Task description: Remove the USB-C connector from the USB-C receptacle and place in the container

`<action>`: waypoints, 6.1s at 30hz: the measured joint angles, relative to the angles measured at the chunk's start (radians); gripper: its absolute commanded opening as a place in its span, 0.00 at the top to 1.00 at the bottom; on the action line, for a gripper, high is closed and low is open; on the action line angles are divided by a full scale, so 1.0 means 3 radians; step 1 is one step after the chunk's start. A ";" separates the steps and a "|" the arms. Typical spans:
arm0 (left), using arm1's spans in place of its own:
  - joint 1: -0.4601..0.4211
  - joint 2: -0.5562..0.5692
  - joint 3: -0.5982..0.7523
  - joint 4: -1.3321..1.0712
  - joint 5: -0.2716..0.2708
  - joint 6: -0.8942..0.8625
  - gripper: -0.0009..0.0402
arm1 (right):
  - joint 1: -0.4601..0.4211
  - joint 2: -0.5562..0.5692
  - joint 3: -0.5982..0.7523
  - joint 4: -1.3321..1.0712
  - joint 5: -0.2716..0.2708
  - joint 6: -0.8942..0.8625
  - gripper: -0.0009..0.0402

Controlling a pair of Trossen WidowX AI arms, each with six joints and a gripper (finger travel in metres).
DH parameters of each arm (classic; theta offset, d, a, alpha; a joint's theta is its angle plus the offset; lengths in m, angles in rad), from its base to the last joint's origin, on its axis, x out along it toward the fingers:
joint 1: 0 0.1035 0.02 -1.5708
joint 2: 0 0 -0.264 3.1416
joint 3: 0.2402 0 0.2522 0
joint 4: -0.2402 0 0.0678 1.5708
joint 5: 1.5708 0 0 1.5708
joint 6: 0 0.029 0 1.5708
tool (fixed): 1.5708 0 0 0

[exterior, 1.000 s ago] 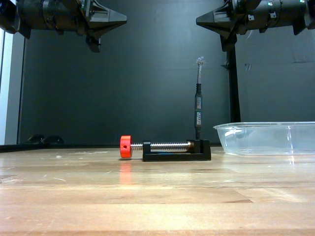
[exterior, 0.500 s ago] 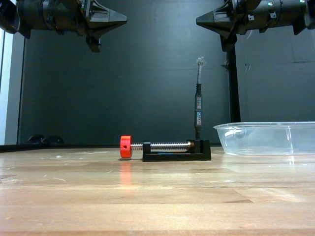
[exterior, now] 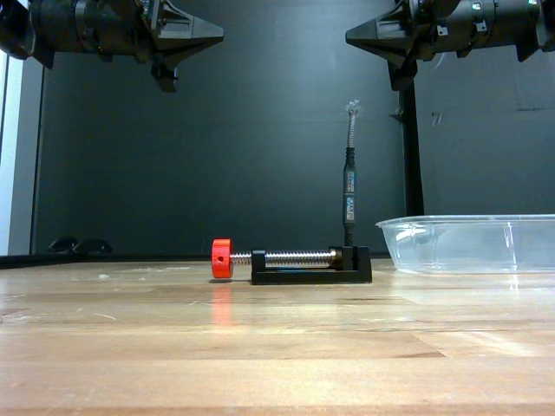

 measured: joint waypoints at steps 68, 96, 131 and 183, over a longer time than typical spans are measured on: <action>0.0000 0.0000 0.0001 0.0001 -0.0001 -0.0001 0.98 | 0.0633 0.1977 0.2075 -0.3596 0.0003 0.0678 0.56; 0.0000 0.0000 0.0000 0.0000 -0.0001 -0.0001 0.98 | 0.0655 0.2399 0.2269 -0.3552 0.0004 0.0582 0.83; 0.0000 -0.0001 0.0000 0.0001 -0.0001 0.0000 0.98 | 0.0676 0.2368 0.2538 -0.3746 0.0038 0.0551 0.98; 0.0000 -0.0001 0.0000 -0.0014 0.0000 0.0000 0.98 | 0.1905 0.1284 0.1731 -0.4466 0.0099 0.1578 0.98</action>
